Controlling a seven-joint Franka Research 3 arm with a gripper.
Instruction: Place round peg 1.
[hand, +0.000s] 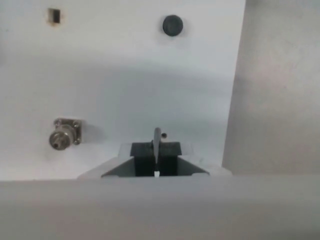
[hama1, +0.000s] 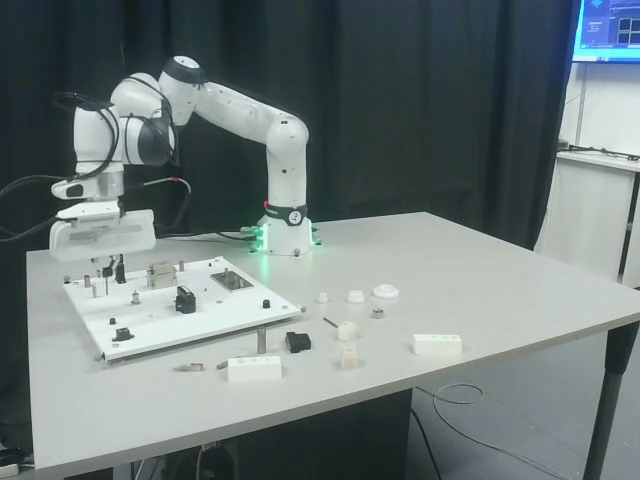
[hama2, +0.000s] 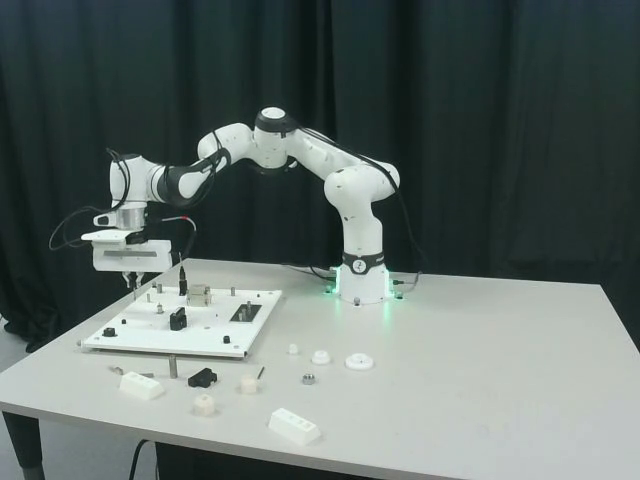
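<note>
In the wrist view my gripper (hand: 156, 161) is shut on a thin grey round peg (hand: 157, 142), held upright between the two black fingers (hand: 142, 159). The peg's lower end hangs just above the white board (hand: 125, 75), beside a small dark hole (hand: 164, 135). In the first room view the gripper (hama1: 104, 266) hovers over the board's (hama1: 200, 318) far left corner. The second room view shows the gripper (hama2: 129, 276) above the board (hama2: 205, 338) at its back left.
On the board are a metal threaded connector (hand: 64, 135), a black round knob (hand: 172, 25), a small square socket (hand: 54, 16) and black blocks (hama1: 185, 299). Loose white blocks (hama1: 253, 369), a black part (hama1: 296, 341) and white rings (hama1: 385, 292) lie on the grey table.
</note>
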